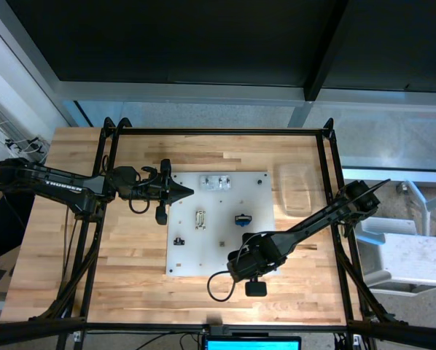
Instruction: Unfasten the M12 fastener and place in the container
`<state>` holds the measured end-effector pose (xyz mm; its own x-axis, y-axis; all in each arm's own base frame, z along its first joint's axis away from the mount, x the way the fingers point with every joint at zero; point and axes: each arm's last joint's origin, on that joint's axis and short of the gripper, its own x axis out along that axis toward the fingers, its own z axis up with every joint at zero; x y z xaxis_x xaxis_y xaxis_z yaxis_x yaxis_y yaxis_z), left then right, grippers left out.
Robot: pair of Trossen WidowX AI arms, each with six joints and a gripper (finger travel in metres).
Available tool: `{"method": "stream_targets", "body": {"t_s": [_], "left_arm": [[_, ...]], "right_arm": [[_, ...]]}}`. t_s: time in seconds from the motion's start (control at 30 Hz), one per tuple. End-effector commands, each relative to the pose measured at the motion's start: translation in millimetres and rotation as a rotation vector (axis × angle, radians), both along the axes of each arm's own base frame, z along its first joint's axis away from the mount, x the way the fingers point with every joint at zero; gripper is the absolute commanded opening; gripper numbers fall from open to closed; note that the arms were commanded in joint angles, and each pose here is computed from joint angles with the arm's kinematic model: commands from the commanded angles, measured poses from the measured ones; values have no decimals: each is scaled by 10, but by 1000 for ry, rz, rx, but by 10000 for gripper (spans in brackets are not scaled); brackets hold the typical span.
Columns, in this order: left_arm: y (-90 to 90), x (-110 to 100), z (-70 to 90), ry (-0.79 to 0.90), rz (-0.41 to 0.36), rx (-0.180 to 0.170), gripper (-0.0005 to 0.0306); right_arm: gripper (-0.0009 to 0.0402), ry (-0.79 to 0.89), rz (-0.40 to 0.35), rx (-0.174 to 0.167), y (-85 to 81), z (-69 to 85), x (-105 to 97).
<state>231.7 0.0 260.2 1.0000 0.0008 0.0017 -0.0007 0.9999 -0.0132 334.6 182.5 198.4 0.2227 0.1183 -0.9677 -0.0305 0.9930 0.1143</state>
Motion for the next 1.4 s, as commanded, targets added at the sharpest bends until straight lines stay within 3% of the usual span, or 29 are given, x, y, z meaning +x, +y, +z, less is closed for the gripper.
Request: {"method": "stream_targets", "body": {"t_s": [0.03,0.43,0.57,1.03,1.07,1.1,1.17,1.2,1.23,1.4], "left_arm": [[1,1,0,0,0,0,0],[0,1,0,0,0,0,0],[0,1,0,0,0,0,0],[0,1,0,0,0,0,0],[1,1,0,0,0,0,0],[0,1,0,0,0,0,0],[1,1,0,0,0,0,0],[0,1,0,0,0,0,0],[0,1,0,0,0,0,0],[0,1,0,0,0,0,0]], "right_arm": [[0,11,1,-5,9,-62,12],[0,24,14,-23,1,-127,20],[0,34,8,-60,-19,-132,3],[0,34,7,-69,-23,-132,0],[0,35,3,-84,-31,-132,-5],[0,34,-14,-124,-49,-128,-16],[0,14,-80,-241,-101,-92,-41],[0,2,-92,-280,-120,-67,-52],[0,-4,-97,-293,-126,-51,-57],[0,-11,-102,-276,-121,8,-56]]}}
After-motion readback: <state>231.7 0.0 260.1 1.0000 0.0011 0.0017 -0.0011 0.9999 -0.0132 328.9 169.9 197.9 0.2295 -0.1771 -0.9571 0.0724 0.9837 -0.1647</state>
